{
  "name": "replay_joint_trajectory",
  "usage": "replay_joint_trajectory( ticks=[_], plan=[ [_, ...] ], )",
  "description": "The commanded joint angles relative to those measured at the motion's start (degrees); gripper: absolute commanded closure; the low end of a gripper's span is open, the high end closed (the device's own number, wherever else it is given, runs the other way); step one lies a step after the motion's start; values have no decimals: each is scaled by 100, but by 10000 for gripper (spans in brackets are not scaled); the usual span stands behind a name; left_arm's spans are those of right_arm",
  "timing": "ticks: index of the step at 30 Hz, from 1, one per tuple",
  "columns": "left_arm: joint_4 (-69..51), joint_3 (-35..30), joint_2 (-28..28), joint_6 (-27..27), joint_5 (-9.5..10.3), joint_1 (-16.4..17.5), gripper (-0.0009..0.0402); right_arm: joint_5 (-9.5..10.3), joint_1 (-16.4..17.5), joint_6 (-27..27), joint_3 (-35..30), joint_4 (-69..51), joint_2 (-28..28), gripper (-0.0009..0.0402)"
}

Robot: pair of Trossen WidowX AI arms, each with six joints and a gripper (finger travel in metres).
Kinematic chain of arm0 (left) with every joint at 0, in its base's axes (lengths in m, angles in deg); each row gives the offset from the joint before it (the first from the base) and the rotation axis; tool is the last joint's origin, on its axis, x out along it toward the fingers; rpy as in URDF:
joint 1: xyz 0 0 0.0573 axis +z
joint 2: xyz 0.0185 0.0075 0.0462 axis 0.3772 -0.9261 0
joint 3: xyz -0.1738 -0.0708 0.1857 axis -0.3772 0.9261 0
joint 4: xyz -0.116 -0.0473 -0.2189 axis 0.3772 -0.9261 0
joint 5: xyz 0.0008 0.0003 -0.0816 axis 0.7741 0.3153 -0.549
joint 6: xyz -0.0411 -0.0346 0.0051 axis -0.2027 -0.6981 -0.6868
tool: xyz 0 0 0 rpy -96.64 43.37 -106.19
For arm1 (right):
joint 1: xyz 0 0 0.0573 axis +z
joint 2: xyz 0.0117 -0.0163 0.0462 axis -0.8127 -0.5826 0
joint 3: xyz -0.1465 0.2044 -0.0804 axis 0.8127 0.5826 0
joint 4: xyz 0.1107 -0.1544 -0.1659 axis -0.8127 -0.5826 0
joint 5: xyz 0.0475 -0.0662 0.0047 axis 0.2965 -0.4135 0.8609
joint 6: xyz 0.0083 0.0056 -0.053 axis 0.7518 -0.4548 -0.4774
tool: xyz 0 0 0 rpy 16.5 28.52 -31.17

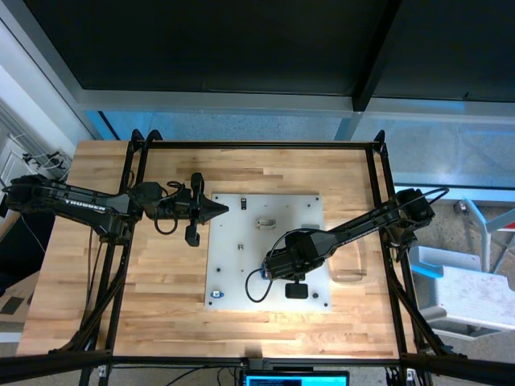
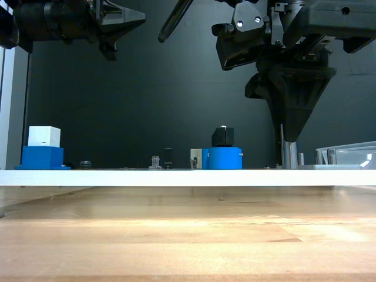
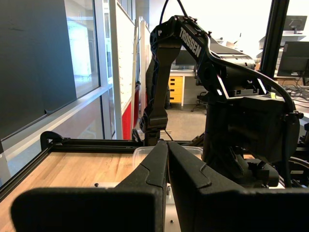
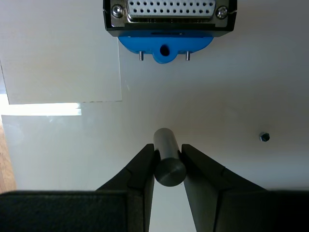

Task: Pick the 16mm cylinder and place it in the taskboard

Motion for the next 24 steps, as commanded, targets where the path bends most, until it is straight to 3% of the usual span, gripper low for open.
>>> replay_joint_trajectory(
  ticks=[1, 6, 24],
  plan=[
    [0, 0, 0, 0, -2, 0, 393, 4, 0, -7, 37, 42, 0, 361],
    [0, 0, 0, 0, -2, 0, 393, 101, 0, 7, 48, 37, 0, 361],
    [0, 0, -2, 2, -2, 0, 393, 133, 2, 57, 50, -44, 2, 361]
  ],
)
